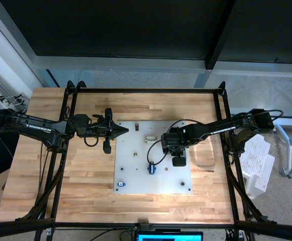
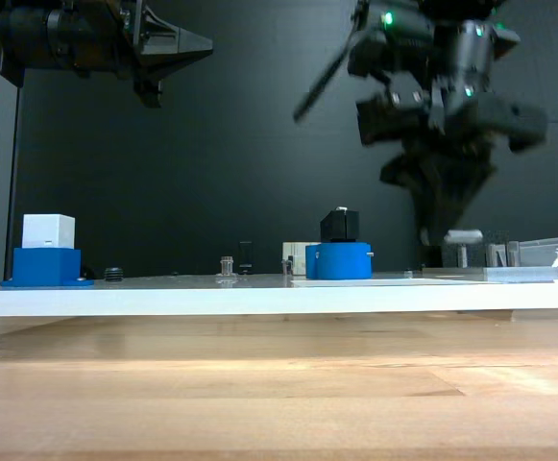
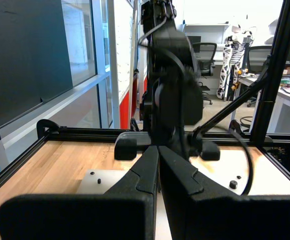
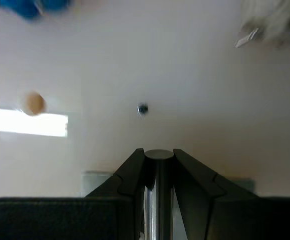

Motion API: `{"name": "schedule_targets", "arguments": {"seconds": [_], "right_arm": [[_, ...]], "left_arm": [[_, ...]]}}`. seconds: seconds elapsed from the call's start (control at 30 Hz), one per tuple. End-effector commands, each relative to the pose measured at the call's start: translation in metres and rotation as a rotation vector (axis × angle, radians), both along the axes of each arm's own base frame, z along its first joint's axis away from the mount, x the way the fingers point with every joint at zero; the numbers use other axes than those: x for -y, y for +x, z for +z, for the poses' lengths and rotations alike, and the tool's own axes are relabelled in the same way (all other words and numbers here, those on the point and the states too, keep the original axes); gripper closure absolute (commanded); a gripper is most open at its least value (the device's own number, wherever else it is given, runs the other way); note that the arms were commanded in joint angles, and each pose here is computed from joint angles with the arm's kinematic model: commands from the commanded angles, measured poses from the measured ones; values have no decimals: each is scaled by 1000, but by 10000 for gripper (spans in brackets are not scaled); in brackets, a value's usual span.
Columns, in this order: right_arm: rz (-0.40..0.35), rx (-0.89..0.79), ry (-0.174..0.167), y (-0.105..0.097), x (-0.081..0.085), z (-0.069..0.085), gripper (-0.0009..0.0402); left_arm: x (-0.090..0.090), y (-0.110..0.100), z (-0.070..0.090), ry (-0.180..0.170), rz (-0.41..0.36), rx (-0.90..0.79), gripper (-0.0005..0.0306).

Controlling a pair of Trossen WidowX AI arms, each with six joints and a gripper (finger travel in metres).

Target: Remove the 16mm cylinder and place in the container

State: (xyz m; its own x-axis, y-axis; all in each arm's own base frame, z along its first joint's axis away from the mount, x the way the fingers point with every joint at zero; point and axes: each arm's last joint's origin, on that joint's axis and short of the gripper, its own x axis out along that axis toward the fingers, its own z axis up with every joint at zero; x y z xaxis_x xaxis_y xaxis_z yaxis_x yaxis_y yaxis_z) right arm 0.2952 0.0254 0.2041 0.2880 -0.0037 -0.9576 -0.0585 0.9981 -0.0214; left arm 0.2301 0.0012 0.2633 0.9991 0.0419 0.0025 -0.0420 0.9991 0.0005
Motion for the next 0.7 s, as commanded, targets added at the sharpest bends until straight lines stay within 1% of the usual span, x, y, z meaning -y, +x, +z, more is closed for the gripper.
{"name": "schedule_targets", "arguments": {"seconds": [0.03,0.17,0.3,0.4,0.6,0.7], "right_arm": [[8,13,-7,1,0,14,389],[9,12,-8,-1,0,25,389],[-10,-1,-3,-12,1,31,389],[-36,2,6,-25,2,36,389],[-94,-20,19,-60,5,43,389],[-107,-28,24,-76,6,43,389]], "left_arm": [[0,0,0,0,0,0,300],[0,0,0,0,0,0,300],[0,0,0,0,0,0,300],[0,0,0,0,0,0,300],[0,0,0,0,0,0,300],[0,0,0,0,0,0,300]]}}
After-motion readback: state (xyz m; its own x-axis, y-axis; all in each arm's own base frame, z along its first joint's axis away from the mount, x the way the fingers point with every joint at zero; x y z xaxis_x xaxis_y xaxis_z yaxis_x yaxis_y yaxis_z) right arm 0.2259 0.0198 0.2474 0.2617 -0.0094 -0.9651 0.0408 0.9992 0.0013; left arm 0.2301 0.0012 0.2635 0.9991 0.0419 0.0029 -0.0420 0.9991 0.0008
